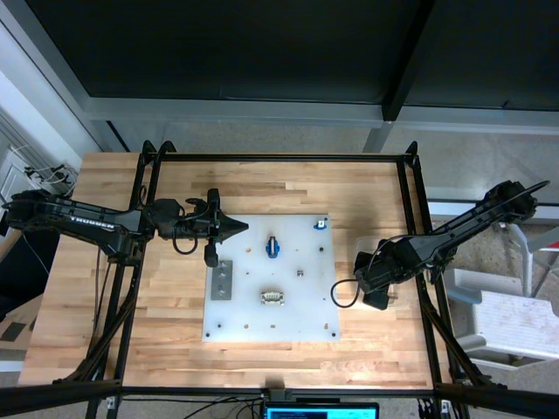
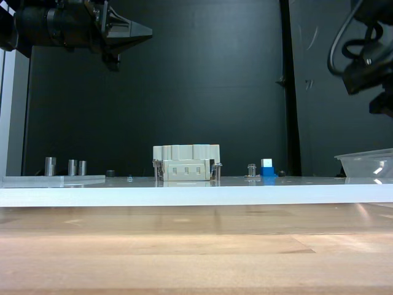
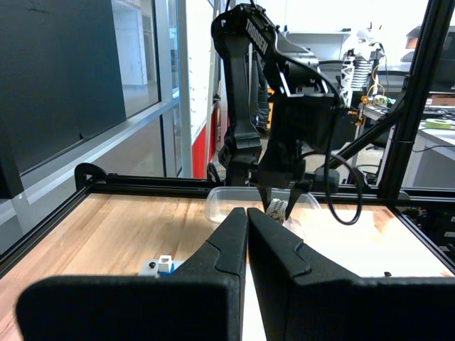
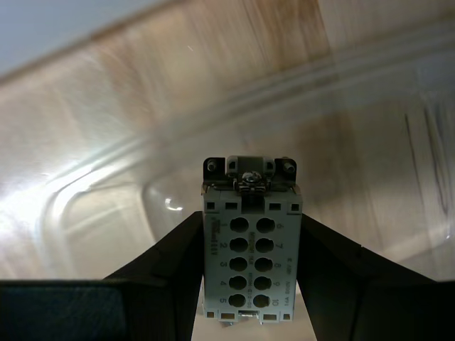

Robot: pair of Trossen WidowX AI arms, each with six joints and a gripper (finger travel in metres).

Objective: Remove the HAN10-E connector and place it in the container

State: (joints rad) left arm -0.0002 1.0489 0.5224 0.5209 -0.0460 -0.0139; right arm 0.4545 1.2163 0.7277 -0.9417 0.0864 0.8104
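My right claw (image 1: 381,299) is clamping the small grey-beige rectangular connector (image 4: 249,256) over the clear plastic tub (image 2: 367,163) | I'm aiming low and centred before releasing | left claw (image 1: 239,227) closed, hanging high at left

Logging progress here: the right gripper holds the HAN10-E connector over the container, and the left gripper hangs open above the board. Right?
Not quite: the left gripper above the board is shut, as the left wrist view shows. The right gripper does hold the HAN10-E connector over the container.
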